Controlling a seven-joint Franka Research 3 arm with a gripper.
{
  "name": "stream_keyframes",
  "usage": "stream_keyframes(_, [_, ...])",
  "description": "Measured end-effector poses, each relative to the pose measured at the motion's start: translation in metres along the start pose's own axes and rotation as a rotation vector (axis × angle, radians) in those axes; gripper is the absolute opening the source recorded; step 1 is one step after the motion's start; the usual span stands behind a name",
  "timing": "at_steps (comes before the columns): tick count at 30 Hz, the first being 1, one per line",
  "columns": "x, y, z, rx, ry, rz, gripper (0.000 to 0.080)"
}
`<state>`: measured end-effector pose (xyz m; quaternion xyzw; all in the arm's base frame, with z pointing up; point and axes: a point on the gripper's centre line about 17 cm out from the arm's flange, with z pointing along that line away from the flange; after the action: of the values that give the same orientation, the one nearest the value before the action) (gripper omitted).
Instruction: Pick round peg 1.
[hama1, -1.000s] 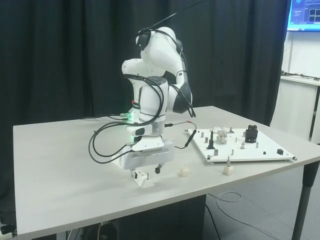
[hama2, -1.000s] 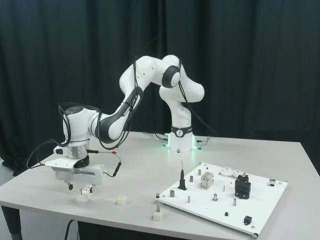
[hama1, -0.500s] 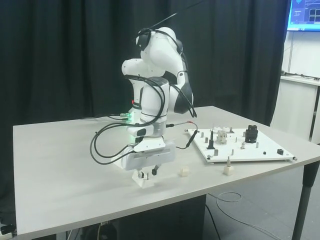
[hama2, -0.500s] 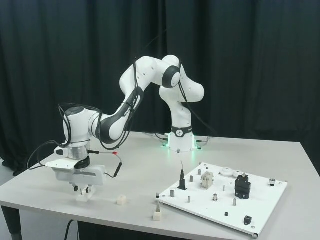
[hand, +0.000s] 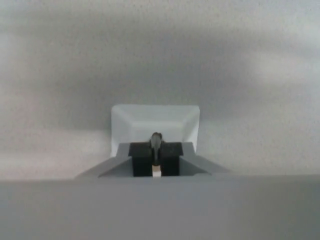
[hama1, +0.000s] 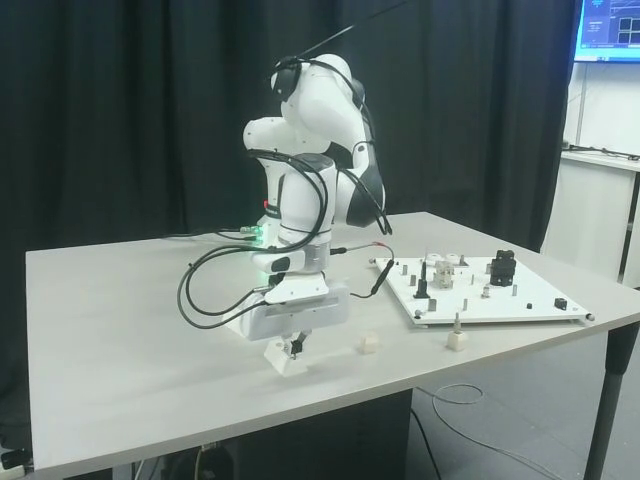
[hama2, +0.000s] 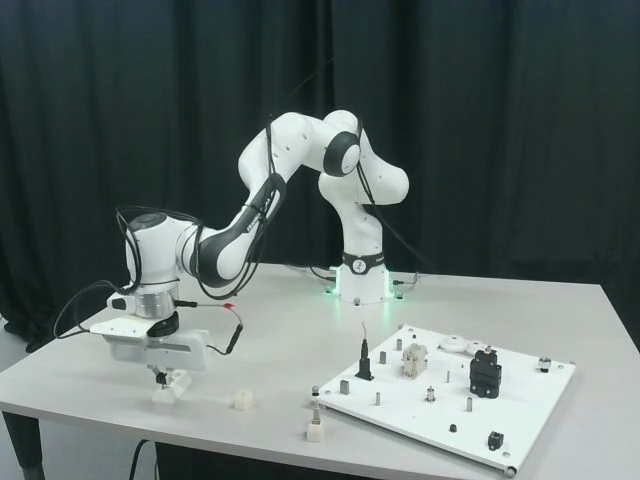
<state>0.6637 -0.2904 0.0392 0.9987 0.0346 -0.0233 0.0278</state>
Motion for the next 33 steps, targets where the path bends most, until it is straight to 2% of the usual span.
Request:
stream_keyframes(2, [0.000, 0.001, 0.000, 0.000, 0.000, 0.001, 0.0061])
stream_keyframes(3, [-0.001, 0.001, 0.000, 0.000, 0.000, 0.002, 0.0031])
stream_keyframes(7, [0.000, 0.003, -0.002, 0.000, 0.001, 0.004, 0.0031])
stream_keyframes(12, [0.002, 0.005, -0.010, 0.005, 0.000, 0.004, 0.0031])
stream_keyframes(25, [0.009, 0.004, -0.052, 0.028, -0.027, -0.010, 0.0031])
stream_keyframes(33, [0.008, 0.001, -0.070, 0.040, -0.048, -0.015, 0.0029])
